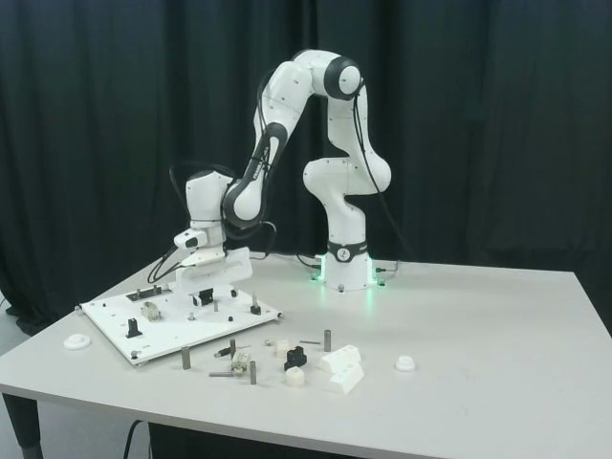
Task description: Remove square peg 2.
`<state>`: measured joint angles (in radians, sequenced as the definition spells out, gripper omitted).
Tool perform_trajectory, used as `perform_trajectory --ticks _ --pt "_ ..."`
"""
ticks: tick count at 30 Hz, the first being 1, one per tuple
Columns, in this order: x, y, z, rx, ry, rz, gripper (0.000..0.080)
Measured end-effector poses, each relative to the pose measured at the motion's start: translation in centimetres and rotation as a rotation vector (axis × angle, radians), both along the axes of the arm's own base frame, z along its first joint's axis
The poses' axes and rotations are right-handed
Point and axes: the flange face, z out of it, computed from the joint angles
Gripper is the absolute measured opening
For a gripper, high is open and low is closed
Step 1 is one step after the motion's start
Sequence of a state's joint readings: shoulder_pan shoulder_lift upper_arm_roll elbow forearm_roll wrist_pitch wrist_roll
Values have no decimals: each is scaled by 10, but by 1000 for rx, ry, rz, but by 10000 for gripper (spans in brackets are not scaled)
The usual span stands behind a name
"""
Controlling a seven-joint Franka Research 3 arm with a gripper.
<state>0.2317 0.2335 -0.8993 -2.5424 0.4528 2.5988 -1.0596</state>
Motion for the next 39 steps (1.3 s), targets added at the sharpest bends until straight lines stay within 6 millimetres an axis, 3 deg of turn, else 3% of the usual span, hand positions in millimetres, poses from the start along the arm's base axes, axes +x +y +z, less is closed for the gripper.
perform_trajectory --ticks 39 --pt "-7 8 -15 -25 -163 53 800"
